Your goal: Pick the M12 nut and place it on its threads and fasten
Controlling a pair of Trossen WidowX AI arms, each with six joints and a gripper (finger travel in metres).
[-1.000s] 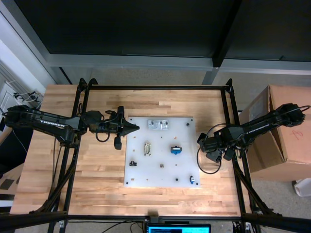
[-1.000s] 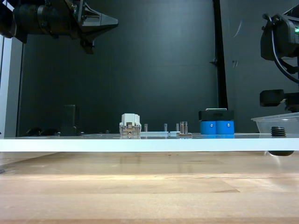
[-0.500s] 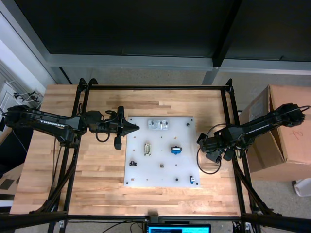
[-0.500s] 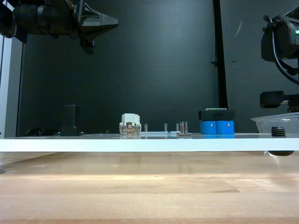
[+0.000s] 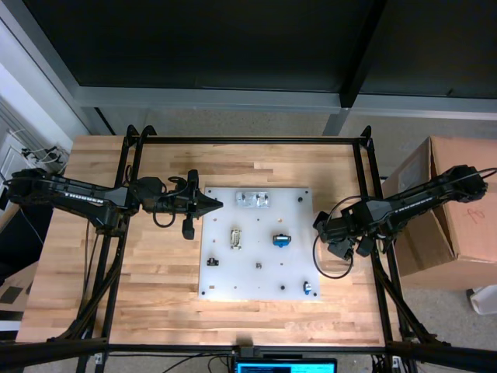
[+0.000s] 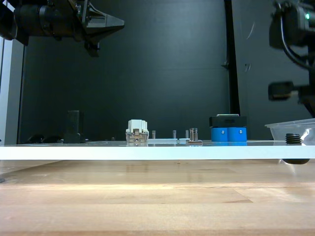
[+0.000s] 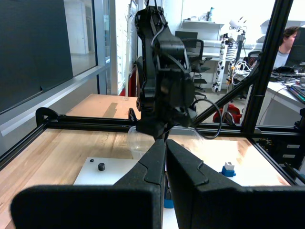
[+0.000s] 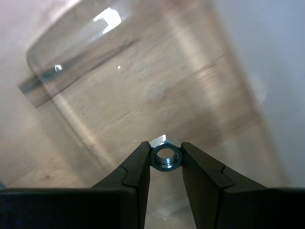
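The right gripper (image 8: 166,151) is closed on the M12 nut (image 8: 166,159). Its two dark fingertips pinch the nut from either side, one against each of two opposite flats. The nut is a small, silver, six-sided ring. It faces the wrist camera flat-on, so its round bore and the fine threads inside it are plain to see, and a bright glint sits on its far edge. Directly beyond the fingertips lies the clear tray (image 8: 71,76), with its rounded corner and wall ahead of the gripper and wood grain showing through its floor. Whether the nut touches that floor cannot be told.

From above, the right gripper (image 5: 323,226) hangs just off the right edge of the white board (image 5: 225,268). The stud (image 6: 293,139) is well clear of the held nut. In the low view it stands bare, black and ribbed, in front of the clear tray (image 6: 283,128), with nothing on top of it.

The left gripper (image 7: 166,143) has its fingers pressed together with nothing between them. It points across the board toward the right arm (image 7: 162,86) straight ahead of it. From above, the left gripper (image 5: 217,204) has its tip at the board's left edge, and it hangs high above the table (image 5: 155,264).
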